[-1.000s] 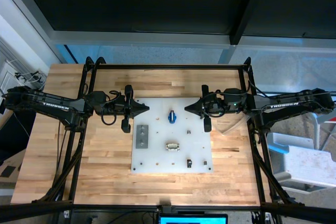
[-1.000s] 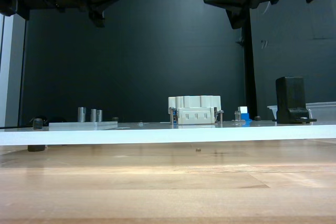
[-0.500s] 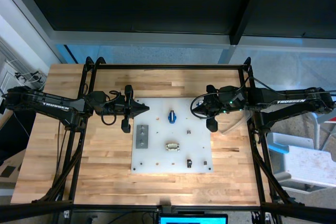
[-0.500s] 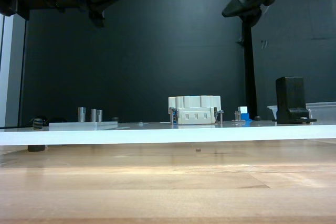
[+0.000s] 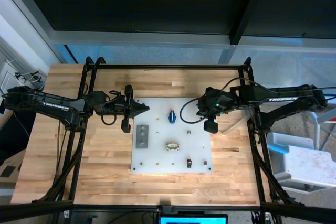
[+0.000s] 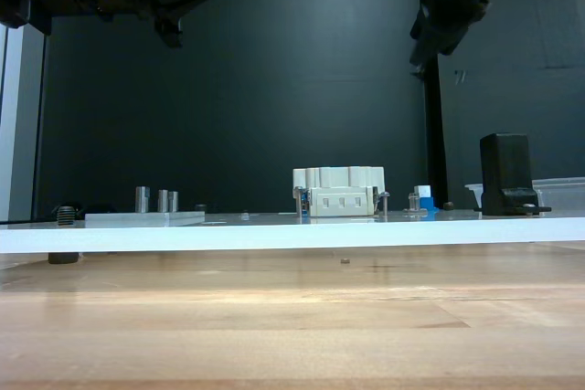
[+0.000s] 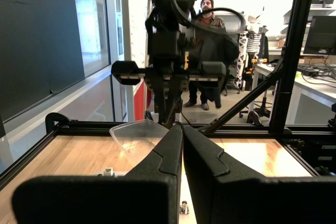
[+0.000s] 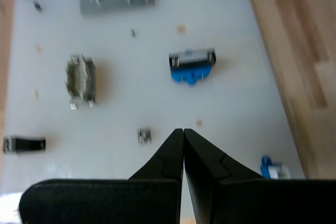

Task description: Pick the 16mm bar from the taskboard and place it in the container

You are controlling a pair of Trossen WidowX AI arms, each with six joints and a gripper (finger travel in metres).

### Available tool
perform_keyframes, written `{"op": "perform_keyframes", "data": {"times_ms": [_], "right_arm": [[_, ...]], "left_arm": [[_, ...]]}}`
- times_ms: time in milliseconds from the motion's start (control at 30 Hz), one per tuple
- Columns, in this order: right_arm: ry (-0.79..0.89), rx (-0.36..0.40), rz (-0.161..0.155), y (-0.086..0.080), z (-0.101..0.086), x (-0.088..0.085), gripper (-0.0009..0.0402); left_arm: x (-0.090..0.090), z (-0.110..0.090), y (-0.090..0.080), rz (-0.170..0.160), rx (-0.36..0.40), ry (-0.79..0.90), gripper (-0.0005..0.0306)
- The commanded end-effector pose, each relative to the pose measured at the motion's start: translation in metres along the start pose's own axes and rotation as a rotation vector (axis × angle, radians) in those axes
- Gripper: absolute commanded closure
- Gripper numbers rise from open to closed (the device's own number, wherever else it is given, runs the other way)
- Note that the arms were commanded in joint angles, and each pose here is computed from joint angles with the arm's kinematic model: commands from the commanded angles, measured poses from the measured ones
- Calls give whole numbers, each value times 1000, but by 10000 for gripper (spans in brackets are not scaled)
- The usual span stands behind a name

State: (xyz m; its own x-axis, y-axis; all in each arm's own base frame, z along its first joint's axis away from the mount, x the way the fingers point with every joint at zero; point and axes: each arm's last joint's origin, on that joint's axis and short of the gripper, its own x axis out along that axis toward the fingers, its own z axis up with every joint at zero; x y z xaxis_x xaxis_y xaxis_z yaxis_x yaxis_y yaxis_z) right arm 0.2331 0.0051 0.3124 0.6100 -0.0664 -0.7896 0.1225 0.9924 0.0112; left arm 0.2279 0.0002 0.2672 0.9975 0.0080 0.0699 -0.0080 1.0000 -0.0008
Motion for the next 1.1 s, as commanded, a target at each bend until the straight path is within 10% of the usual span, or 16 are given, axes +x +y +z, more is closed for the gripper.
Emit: {"op": "perform_keyframes", "data": {"times_ms": [33, 1100], "right_arm": [[83, -5, -5, 2, 2, 4, 393], [353, -57, 33, 57, -9, 13, 393]], "left_arm": [[0, 0, 0, 0, 0, 0, 300], [0, 0, 0, 0, 0, 0, 300]]}}
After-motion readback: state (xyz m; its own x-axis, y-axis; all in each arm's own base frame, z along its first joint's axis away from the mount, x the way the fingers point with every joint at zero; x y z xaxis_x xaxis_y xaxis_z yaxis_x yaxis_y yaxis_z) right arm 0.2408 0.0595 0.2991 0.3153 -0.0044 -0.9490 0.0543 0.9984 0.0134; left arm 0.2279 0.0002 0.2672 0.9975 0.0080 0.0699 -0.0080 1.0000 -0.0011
